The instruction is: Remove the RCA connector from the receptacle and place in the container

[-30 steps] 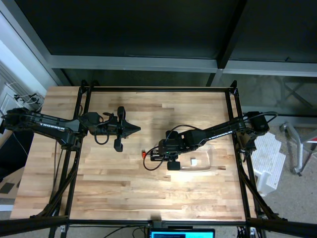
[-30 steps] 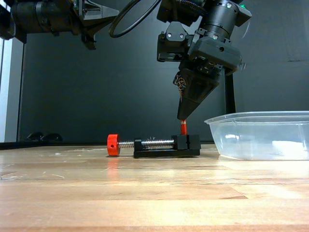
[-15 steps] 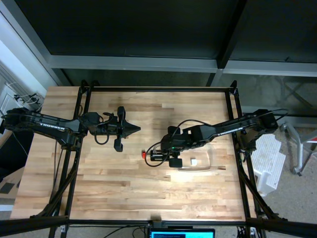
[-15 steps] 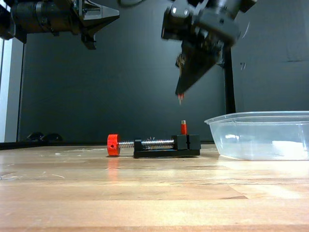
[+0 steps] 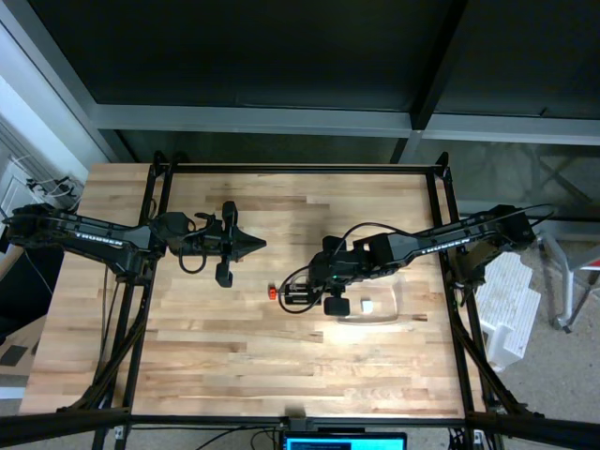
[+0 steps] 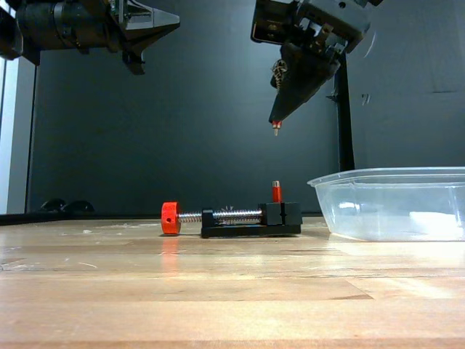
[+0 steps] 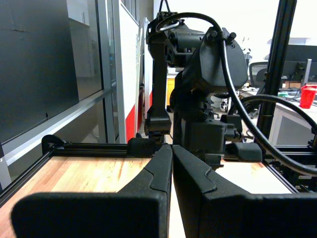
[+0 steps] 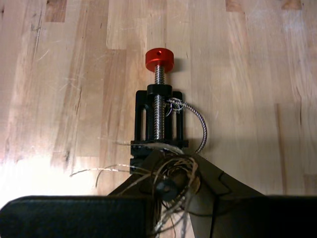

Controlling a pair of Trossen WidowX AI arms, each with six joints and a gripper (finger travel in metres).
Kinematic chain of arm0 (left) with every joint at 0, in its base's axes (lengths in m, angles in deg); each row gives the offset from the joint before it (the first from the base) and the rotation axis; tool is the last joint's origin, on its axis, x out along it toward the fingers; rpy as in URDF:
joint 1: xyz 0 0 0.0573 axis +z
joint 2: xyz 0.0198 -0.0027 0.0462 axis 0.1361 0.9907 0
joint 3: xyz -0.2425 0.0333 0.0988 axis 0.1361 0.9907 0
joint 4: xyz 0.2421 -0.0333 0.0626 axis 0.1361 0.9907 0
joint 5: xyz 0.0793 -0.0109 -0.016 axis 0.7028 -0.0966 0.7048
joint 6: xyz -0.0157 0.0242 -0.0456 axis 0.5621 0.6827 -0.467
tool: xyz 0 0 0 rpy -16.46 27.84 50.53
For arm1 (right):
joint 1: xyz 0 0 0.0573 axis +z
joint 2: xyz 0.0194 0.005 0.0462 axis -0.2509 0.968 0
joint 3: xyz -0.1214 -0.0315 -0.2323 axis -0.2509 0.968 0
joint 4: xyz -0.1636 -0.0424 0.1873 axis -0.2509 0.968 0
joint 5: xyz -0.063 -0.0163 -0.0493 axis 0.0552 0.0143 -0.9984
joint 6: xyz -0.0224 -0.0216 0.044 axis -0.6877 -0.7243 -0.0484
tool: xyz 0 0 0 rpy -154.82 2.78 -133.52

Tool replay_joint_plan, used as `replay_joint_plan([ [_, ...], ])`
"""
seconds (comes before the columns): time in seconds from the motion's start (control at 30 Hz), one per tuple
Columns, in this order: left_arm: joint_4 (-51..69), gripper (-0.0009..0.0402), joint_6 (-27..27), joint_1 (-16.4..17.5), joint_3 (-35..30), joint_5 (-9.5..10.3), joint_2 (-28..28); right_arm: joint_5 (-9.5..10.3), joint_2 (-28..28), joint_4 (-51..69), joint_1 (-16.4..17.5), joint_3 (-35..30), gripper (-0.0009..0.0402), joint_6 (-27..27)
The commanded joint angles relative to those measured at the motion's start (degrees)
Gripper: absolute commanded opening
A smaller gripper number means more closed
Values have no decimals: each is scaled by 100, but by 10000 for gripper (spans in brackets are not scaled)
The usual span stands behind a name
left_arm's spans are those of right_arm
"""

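Your right gripper (image 6: 278,116), top middle of the low view, pinches the RCA connector (image 6: 275,131) high above the receptacle (image 6: 251,217). The plug looks pulled out. Next, carry it right over the container (image 6: 378,207) and let go. Your left gripper (image 6: 171,22) sits closed, upper left.

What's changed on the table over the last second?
The right hand, shut on the RCA connector, rose straight off the receptacle and now hangs high above it. A red stub still stands there. The left hand, parked up left, and the container stayed put.
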Motion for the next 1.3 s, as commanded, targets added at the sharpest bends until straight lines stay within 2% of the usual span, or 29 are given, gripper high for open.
replay_joint_plan([
  [0.03,-2,0,0,2,0,-2,0,-37,-98,13,109,98,0,81],
  [0.33,-2,0,0,2,0,-2,0,-74,-715,-57,332,896,0,472],
  [0.43,-2,0,0,0,0,-2,0,-221,-1019,-76,409,1241,0,612],
  [0.8,-2,0,0,0,0,-2,0,-317,-2072,-92,557,2391,1,1178],
  [1.0,-2,0,2,0,0,-2,0,-352,-2369,-79,640,2754,49,1427],
  [1.3,-2,0,0,0,0,-2,0,-356,-2378,-70,817,2986,117,1644],
])
